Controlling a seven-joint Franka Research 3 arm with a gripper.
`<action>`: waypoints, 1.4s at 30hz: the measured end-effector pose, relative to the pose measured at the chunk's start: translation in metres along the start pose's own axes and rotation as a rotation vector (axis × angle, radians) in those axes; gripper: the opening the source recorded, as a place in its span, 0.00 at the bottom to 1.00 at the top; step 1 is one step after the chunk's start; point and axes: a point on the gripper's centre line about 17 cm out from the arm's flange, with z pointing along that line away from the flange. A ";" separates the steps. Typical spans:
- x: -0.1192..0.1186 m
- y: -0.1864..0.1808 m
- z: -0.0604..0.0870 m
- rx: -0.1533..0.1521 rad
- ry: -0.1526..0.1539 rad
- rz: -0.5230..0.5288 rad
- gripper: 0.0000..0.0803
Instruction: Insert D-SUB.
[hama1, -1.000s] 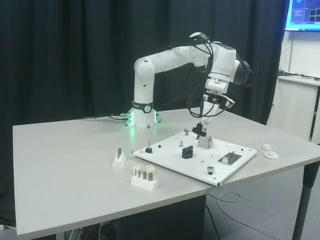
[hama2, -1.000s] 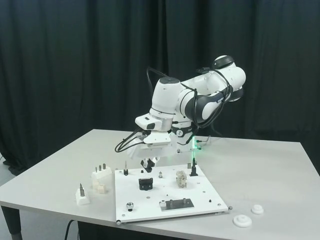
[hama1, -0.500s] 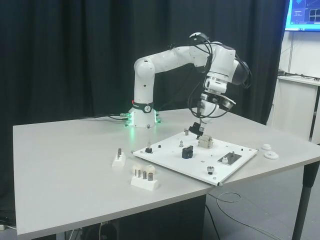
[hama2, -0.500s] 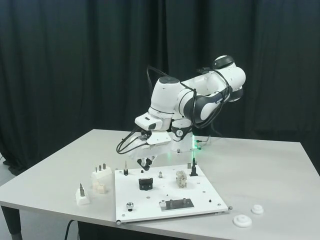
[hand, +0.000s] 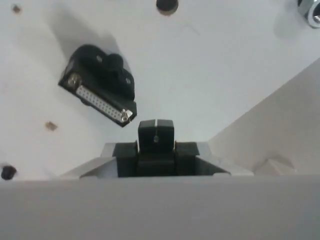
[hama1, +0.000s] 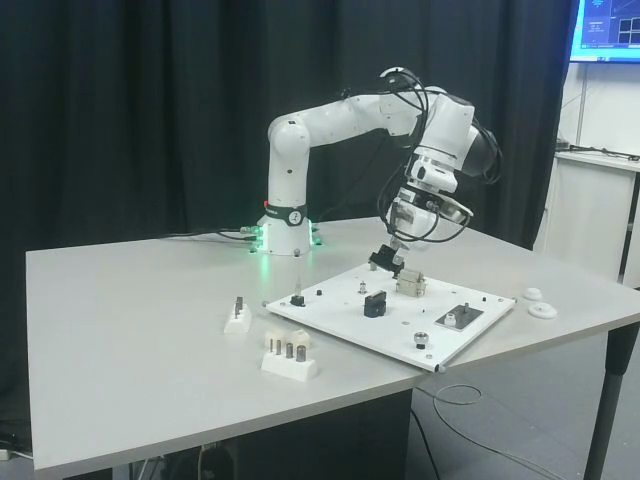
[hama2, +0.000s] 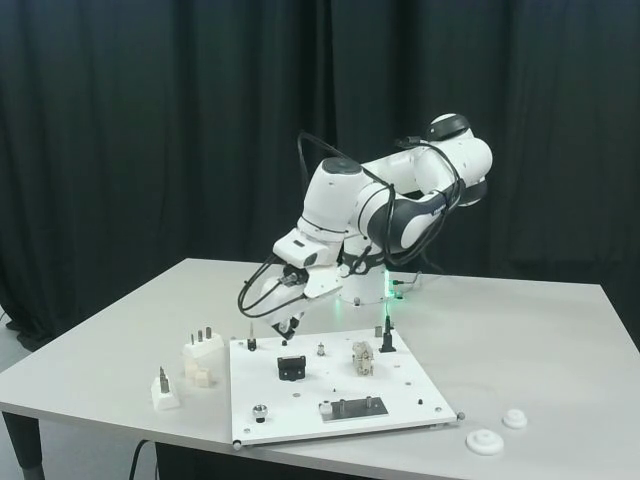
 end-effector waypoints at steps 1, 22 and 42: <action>-0.001 -0.001 0.001 0.003 -0.004 -0.012 0.19; -0.009 -0.017 0.015 0.087 0.080 -0.351 0.19; -0.007 -0.023 0.015 0.105 0.267 -0.474 0.19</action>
